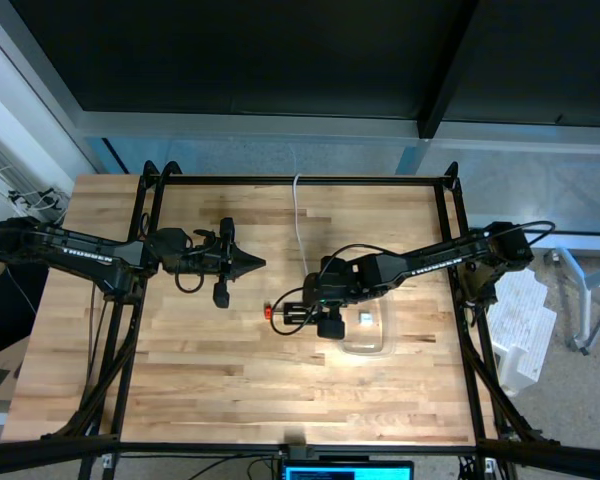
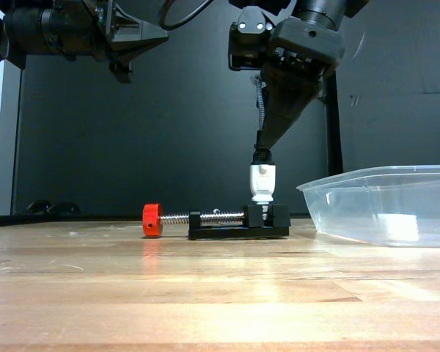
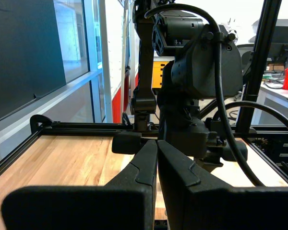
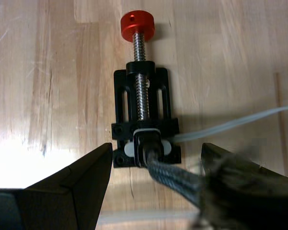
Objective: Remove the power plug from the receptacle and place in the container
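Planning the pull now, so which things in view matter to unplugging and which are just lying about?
Job: power plug, receptacle, container, right gripper over the plug, fingers open.
Lying about: small white cube in the container, left gripper parked aloft, fingers shut.

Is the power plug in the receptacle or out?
In: the power plug stands upright in the receptacle. The right gripper straddles it, open; the left gripper hangs shut over the table's left.

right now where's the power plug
Low view centre: plug seated in the receptacle, left of the container, under the open right pincer; left pincer hangs shut farther left.
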Motion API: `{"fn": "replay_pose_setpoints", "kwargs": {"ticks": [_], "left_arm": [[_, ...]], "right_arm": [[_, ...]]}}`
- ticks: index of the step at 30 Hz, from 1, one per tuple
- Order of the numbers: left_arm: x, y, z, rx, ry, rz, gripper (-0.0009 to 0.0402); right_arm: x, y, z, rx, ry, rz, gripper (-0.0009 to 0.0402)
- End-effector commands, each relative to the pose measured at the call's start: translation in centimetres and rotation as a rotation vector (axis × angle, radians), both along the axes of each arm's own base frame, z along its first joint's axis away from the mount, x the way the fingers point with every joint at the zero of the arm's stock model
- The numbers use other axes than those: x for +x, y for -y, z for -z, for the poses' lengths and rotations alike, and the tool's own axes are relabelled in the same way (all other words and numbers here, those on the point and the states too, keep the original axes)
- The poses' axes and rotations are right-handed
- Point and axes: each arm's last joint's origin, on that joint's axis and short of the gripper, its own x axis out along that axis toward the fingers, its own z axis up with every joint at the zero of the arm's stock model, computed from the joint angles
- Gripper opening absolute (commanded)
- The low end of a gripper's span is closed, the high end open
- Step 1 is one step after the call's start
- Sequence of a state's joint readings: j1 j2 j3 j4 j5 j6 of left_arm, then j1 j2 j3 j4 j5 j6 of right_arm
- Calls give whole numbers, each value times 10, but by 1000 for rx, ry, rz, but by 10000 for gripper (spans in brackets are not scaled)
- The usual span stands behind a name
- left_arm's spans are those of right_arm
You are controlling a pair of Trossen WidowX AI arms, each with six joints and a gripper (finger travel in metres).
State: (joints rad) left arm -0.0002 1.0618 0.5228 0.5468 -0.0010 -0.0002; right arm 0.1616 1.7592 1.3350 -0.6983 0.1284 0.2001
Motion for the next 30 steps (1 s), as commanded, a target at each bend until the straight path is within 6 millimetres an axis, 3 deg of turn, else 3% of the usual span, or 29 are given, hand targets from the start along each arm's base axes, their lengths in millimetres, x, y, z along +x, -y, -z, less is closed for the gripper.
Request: {"fn": "replay_pose_setpoints", "kwargs": {"ticks": [1,7,30], "left_arm": [[0,0,0,0,0,0,0],[0,0,0,0,0,0,0],[0,0,0,0,0,0,0]], "right_arm": [[1,0,3,0,-7,0,258],[2,0,3,-3,0,-3,242],[2,0,3,-4,5,-6,43]]}}
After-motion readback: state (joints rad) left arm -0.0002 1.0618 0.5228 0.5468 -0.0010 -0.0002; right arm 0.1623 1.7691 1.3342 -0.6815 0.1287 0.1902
